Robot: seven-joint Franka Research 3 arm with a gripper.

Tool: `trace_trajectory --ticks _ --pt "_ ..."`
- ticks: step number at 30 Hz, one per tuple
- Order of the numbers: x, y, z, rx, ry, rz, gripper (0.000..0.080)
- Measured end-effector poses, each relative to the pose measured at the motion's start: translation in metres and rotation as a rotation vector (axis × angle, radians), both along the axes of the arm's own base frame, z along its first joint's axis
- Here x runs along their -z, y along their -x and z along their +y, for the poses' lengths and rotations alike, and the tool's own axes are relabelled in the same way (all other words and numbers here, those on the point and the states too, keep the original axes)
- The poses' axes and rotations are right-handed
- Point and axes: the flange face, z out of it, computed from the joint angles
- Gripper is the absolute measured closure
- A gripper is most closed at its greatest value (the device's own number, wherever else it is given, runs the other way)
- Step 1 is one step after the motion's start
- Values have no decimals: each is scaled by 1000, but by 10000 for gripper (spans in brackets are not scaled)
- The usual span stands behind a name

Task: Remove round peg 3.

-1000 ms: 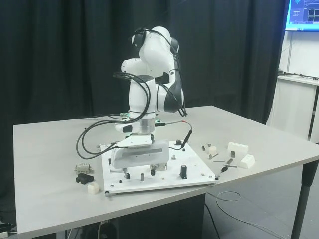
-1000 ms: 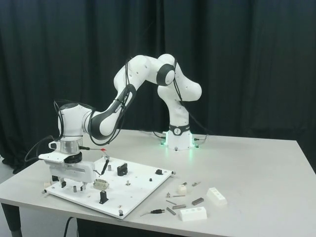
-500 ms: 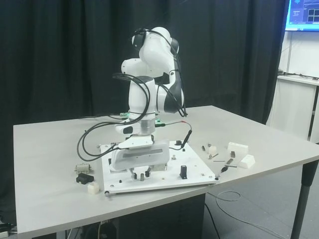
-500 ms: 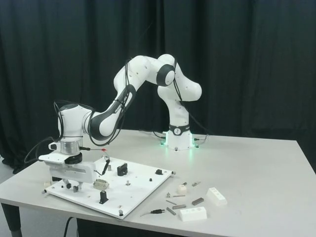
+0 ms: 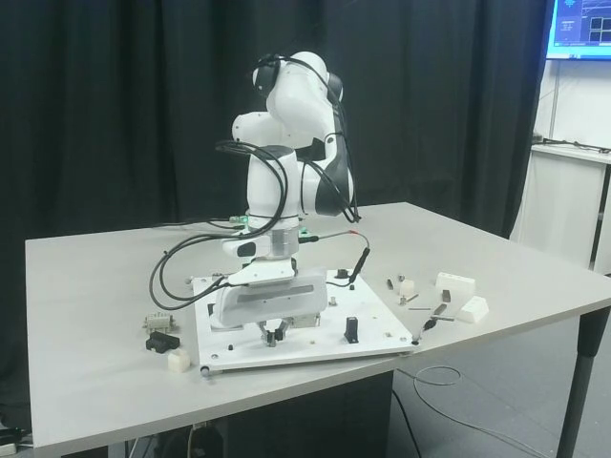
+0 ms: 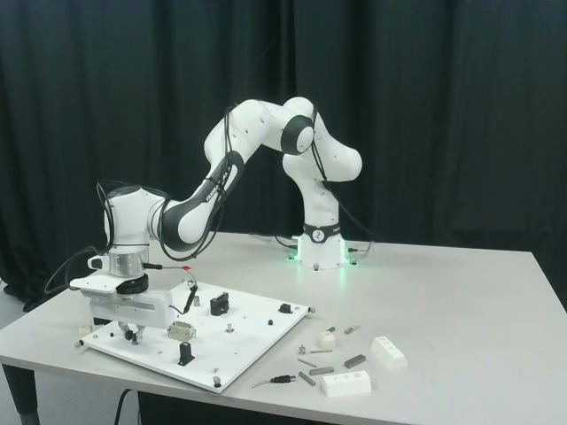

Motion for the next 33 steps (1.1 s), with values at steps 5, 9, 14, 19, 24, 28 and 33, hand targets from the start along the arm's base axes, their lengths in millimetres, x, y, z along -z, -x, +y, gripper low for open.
trace_trajectory --ticks 5,9,14,19,24,28,33 --pt "0 0 0 -1 0 0 695" --pt "-1 -1 -1 -4 0 0 694" --pt "-7 -2 -2 -9 -5 10 694" --pt "-19 -5 -4 -14 -14 27 696" --pt "-39 -9 -7 -23 -14 45 696" --pt "-56 -10 -9 -27 -16 63 696" --pt "-71 -13 -11 -31 -20 78 696"
